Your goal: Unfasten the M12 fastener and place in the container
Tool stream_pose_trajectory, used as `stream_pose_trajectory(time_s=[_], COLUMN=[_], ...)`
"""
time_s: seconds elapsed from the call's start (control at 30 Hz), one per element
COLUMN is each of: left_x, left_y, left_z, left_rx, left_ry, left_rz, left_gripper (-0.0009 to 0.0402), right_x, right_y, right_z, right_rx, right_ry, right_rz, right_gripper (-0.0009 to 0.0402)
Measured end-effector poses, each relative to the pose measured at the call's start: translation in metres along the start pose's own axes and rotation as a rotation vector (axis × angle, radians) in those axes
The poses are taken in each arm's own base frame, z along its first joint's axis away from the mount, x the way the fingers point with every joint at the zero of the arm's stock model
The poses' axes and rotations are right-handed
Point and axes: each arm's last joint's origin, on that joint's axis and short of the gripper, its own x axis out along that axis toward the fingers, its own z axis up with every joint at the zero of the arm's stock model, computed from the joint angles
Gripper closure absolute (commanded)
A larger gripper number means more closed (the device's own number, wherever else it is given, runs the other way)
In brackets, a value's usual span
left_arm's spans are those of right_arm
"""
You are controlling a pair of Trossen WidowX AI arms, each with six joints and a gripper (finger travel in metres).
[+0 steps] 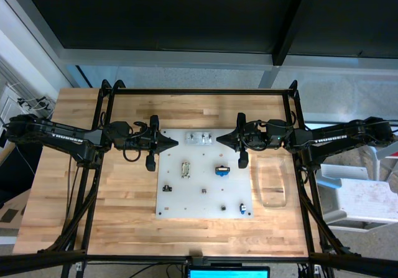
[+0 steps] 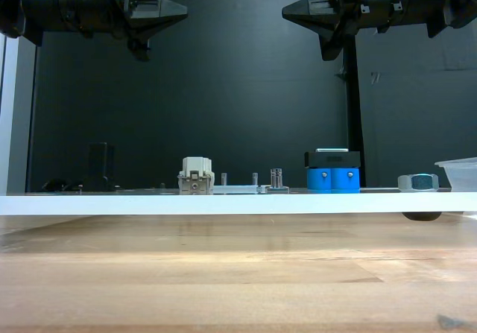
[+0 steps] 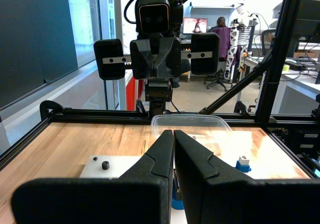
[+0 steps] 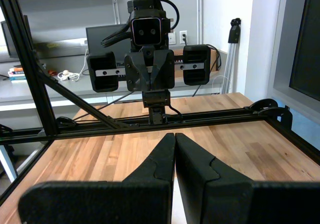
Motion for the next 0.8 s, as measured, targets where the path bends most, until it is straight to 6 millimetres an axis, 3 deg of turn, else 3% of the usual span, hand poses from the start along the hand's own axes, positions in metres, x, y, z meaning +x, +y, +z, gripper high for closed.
stream_pose_trajectory(time_s=[0.43, 0.8], left_x=[0.0, 0.0], left_y=[0.0, 0.0], left_z=[0.0, 0.0], left_rx=[0.0, 0.0], left_ry=[0.0, 0.0], left_rz=[0.0, 0.0], left_gripper=[0.0393, 0.0393], right_x=[0.001, 0.019], right_y=[0.001, 0.02], right_z=[0.002, 0.019], right_rx=[0.027, 0.083], right_ry=[0.015, 0.394], right_rz=[-0.002, -0.094], right_gripper=[0.0393, 0.0393])
